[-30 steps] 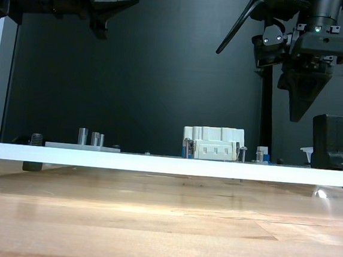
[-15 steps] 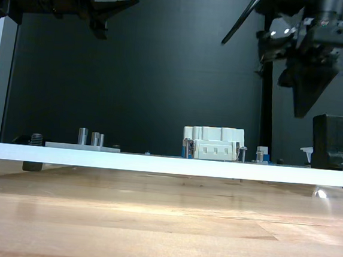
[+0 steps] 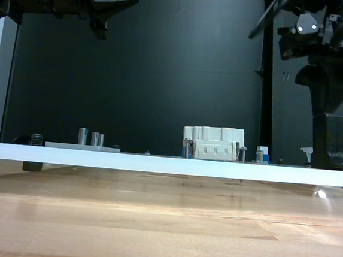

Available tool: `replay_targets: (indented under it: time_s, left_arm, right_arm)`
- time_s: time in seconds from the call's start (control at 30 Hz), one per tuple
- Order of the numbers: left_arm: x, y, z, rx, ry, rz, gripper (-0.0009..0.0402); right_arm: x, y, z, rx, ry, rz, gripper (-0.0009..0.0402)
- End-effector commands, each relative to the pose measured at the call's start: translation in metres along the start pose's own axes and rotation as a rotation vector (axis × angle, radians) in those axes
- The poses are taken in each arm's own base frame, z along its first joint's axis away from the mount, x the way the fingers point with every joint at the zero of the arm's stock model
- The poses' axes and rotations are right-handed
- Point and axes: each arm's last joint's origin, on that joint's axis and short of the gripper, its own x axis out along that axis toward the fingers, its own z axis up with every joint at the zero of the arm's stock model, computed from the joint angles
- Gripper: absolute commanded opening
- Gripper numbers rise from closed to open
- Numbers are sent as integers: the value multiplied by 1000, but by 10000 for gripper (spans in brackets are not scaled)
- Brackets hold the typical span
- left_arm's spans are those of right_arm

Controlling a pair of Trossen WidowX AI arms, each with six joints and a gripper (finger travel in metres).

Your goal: Pick the HAN10E connector and install on the hub

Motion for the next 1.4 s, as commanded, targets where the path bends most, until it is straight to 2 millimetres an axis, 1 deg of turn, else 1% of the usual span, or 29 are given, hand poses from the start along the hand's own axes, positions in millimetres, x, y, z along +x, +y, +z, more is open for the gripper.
replay_targets:
  time_s: [0.03, 0.23, 0.43, 0.57, 0.7, 1.2, 1.4]
  left_arm:
    - [0, 0, 0, 0, 0, 0, 0]
    - [0, 0, 0, 0, 0, 0, 0]
    - [0, 0, 0, 0, 0, 0, 0]
    - [0, 0, 0, 0, 0, 0, 0]
    - [0, 0, 0, 0, 0, 0, 0]
    - [0, 0, 0, 0, 0, 0, 0]
    - [0, 0, 0, 0, 0, 0, 0]
  right_arm:
    - [4, 3, -12, -22, 21, 0, 222]
    - [13, 0, -39, -16, 40, 2, 249]
    - [22, -2, -53, -27, 67, -6, 265]
    - [27, 2, -58, -59, 76, 4, 271]
    - [32, 6, -61, -47, 74, 11, 276]
    - [65, 8, -69, -30, 88, 33, 275]
    - [74, 8, -71, -15, 86, 34, 274]
